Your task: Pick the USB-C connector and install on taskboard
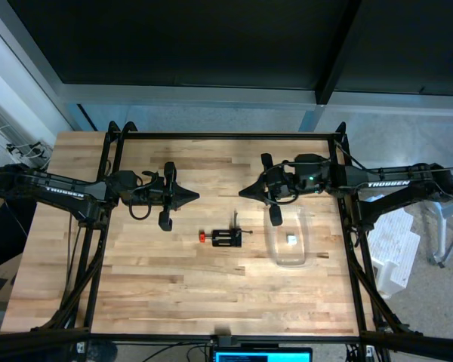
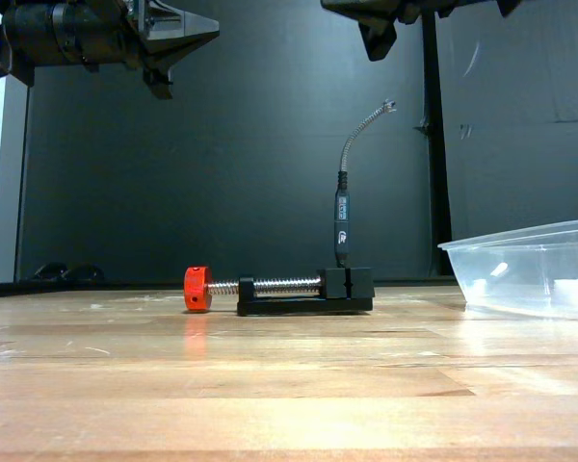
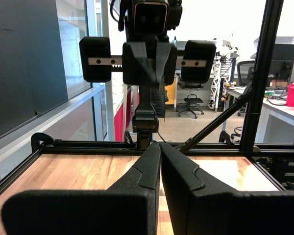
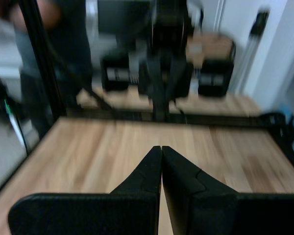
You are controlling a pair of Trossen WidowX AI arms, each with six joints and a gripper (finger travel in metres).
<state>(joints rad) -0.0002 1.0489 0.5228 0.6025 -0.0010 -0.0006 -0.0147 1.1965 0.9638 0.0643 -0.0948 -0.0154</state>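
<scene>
The taskboard (image 1: 225,238) is a small black block with an orange-red knob (image 2: 197,289), lying mid-table. The USB-C connector (image 2: 340,223) stands upright in the block's right end, its thin metal cable curving up and to the right. From above it shows as a thin dark stick (image 1: 236,219). My left gripper (image 1: 192,197) hovers high, left of the block, shut and empty, as in its wrist view (image 3: 160,147). My right gripper (image 1: 242,193) hovers high behind the block, also shut and empty (image 4: 161,148). The two tips point at each other.
A clear plastic tray (image 1: 288,260) lies right of the block with a small white square piece (image 1: 291,240) inside; its wall (image 2: 530,274) rises beside the fixture. A black frame rail (image 1: 226,136) borders the table's far edge.
</scene>
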